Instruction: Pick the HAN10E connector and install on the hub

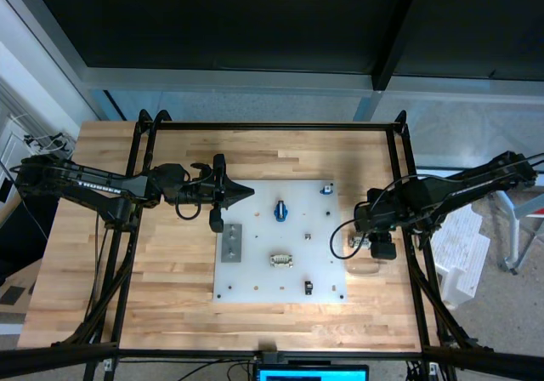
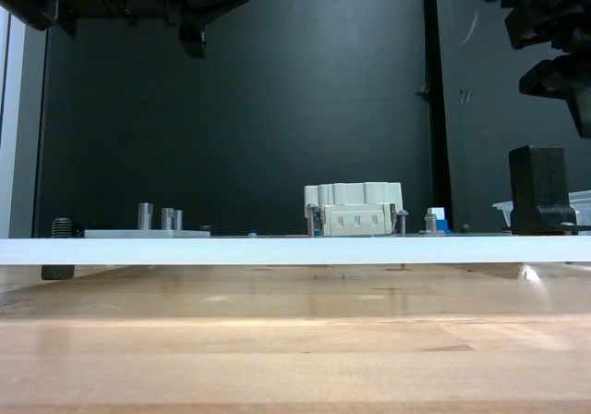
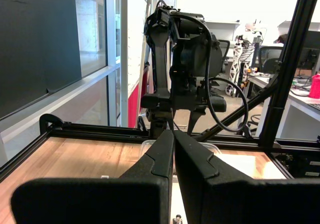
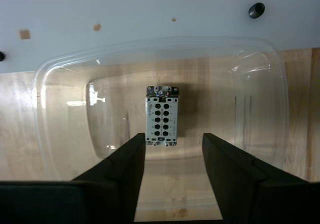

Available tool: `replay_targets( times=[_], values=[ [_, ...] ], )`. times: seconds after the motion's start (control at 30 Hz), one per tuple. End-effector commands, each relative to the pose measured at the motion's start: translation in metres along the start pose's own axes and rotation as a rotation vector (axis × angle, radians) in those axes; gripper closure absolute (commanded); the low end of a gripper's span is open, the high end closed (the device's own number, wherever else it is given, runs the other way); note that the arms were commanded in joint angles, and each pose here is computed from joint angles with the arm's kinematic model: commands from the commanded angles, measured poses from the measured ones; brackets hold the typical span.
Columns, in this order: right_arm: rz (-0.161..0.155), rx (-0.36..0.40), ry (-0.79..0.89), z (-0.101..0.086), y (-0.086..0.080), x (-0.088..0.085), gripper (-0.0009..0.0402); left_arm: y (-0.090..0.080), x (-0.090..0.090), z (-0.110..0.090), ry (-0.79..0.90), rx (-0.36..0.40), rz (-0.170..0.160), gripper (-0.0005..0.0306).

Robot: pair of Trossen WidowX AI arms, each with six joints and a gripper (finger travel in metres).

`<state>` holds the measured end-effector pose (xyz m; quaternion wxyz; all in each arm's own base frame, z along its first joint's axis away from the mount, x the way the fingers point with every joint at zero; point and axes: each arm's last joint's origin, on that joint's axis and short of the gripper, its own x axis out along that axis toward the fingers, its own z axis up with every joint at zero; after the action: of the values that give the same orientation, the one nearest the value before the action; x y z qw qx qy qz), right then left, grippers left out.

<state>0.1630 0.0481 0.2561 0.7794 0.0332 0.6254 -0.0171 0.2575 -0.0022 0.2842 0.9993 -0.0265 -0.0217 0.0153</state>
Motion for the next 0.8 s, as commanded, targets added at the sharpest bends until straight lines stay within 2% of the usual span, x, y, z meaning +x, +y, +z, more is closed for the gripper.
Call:
replay_targets(
  times=[0.03, 0.33, 0.57, 0.73, 0.8],
  values=[
    [-0.019, -0.003, 0.017, 0.003, 0.001, 0.004, 0.0199, 0.0, 0.0, 0.0, -0.001, 0.0, 0.0, 0.03],
    [-0.02, -0.016, 0.034, 0.002, 0.007, 0.01, 0.0134, 0.0, 0.0, 0.0, 0.0, 0.0, 0.0, 0.03],
    [-0.029, -0.04, 0.061, -0.002, 0.01, 0.023, 0.0109, 0.0, 0.0, 0.0, -0.001, 0.0, 0.0, 0.03],
    [-0.046, -0.048, 0.096, -0.002, 0.012, 0.037, 0.0105, 0.0, 0.0, 0.0, -0.001, 0.0, 0.0, 0.03],
    [-0.068, -0.052, 0.102, -0.002, 0.012, 0.042, 0.0105, 0.0, 0.0, 0.0, -0.001, 0.0, 0.0, 0.03]
  ],
)
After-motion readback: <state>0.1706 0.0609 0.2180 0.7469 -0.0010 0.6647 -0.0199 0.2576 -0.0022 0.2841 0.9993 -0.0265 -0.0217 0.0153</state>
